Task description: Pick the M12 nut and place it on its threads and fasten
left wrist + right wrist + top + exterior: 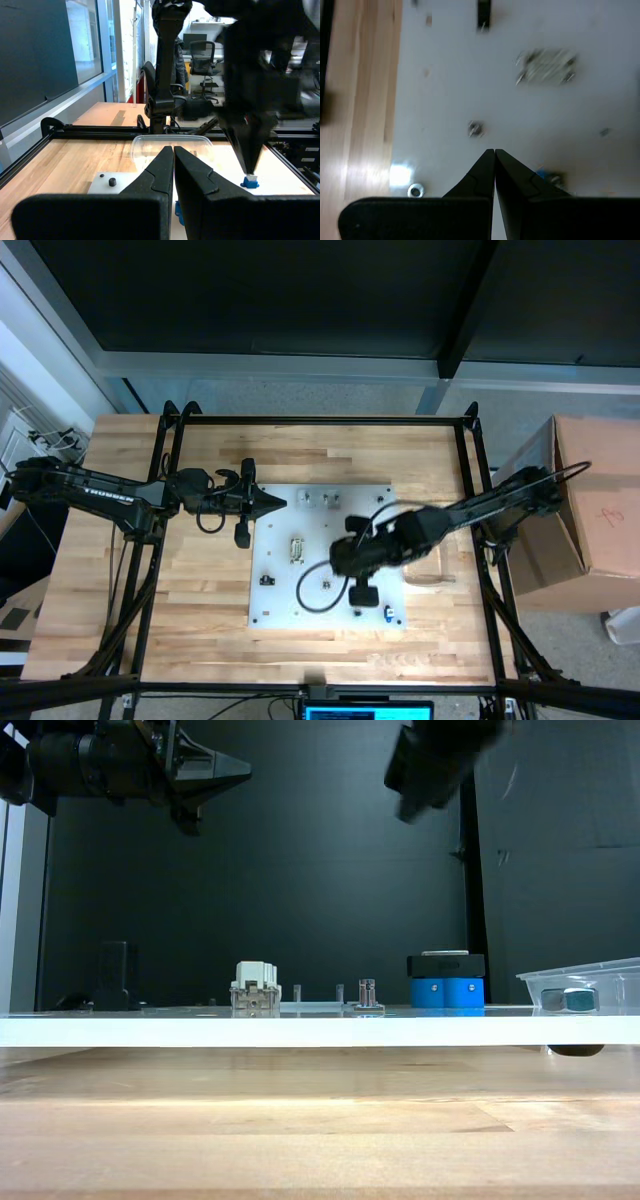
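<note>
We see the left gripper (280,503) held high over the white task board (282,612) at its 10 o'clock edge, its black jaws pressed together on nothing. The right gripper (494,151) hangs high above the board's middle, tips aimed down toward 8 o'clock, jaws likewise pressed together and empty. The small silver M12 nut (415,190) is in neither gripper. It sits low on the board near the 5 o'clock corner, just inside the edge that meets the pale wooden worktop (200,620). From table height it shows against the clear plastic tray (620,982) lying at the board's 3 o'clock side, and at 3 o'clock of a blue block with a black cap (445,992). No ribs show beneath the nut, so it appears to be on its stud, though we cannot tell how far down it is fastened
</note>
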Tool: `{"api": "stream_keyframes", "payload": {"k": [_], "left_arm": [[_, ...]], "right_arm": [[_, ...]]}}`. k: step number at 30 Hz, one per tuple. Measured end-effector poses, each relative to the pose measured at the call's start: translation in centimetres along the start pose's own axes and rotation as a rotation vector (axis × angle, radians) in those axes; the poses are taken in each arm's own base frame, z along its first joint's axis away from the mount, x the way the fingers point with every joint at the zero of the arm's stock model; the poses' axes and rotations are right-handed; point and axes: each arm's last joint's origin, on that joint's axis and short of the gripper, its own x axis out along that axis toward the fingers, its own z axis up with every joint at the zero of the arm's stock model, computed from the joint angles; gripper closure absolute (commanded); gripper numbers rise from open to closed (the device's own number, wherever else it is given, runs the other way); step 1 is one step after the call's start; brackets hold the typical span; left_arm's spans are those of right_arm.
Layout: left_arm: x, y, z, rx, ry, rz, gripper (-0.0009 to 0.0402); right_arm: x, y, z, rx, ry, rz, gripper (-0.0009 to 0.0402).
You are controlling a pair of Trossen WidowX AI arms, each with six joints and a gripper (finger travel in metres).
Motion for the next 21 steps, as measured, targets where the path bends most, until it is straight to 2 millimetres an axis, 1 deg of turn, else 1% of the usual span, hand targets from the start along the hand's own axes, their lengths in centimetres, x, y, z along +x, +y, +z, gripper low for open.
{"api": "stream_keyframes", "payload": {"k": [5, 9, 14, 21], "left_arm": [[0.0, 0.0, 0.0, 0.000, 0.000, 0.000, 0.0393], [0.0, 0.0, 0.0, 0.000, 0.000, 0.000, 0.0393], [0.0, 0.0, 0.0, 0.000, 0.000, 0.000, 0.0393], [0.0, 0.0, 0.0, 0.000, 0.000, 0.000, 0.0393]], "right_arm": [[-2.6, -3.0, 0.7, -0.020, -0.153, 0.042, 0.0393], [-4.2, -5.7, 0.4, -0.011, -0.278, 0.063, 0.0393], [-5.6, -8.4, -0.9, -0.005, -0.439, 0.038, 0.0394], [-6.8, -10.4, -3.8, -0.002, -0.724, -0.002, 0.0394]]}}
